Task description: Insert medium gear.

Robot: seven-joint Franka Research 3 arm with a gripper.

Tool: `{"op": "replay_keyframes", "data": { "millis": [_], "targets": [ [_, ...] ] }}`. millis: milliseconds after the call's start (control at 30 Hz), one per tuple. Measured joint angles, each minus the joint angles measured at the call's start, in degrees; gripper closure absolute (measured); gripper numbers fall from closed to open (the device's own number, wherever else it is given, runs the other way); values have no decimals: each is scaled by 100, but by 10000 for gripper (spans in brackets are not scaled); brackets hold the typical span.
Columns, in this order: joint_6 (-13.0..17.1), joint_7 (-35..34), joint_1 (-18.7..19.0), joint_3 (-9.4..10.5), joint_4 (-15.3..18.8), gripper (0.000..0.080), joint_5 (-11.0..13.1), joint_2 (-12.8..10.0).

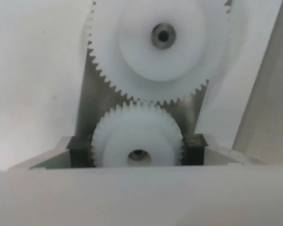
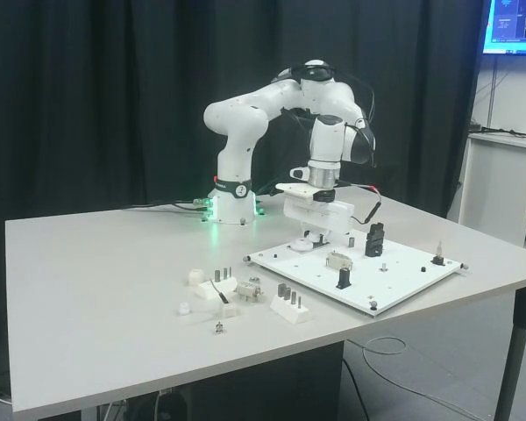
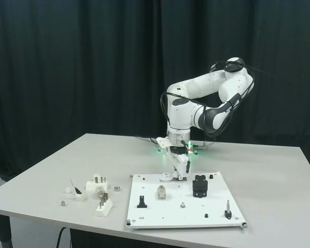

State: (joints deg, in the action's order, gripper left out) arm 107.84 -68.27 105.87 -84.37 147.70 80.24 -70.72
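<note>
- Medium gear [image 1: 137,136] sits pinched between the gripper [image 1: 137,150] fingers, near the white board's [image 2: 403,285] back edge, teeth touching the big gear [image 1: 155,47].
- Risk, I'd guess — teeth clash instead of meshing, so it jams or tilts on its peg.

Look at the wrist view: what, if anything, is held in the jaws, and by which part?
The medium gear, a white toothed wheel, is held by its toothed rim, one black finger pad on each opposite side.
</note>
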Motion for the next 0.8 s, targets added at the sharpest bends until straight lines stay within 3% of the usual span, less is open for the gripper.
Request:
{"op": "replay_keyframes", "data": {
  "millis": [767, 800],
  "targets": [
    [-2, -462, 10, -16, -12, 403, -8, 0],
    [-2, -472, 17, -30, -16, 198, -16, -1]
  ]
}}
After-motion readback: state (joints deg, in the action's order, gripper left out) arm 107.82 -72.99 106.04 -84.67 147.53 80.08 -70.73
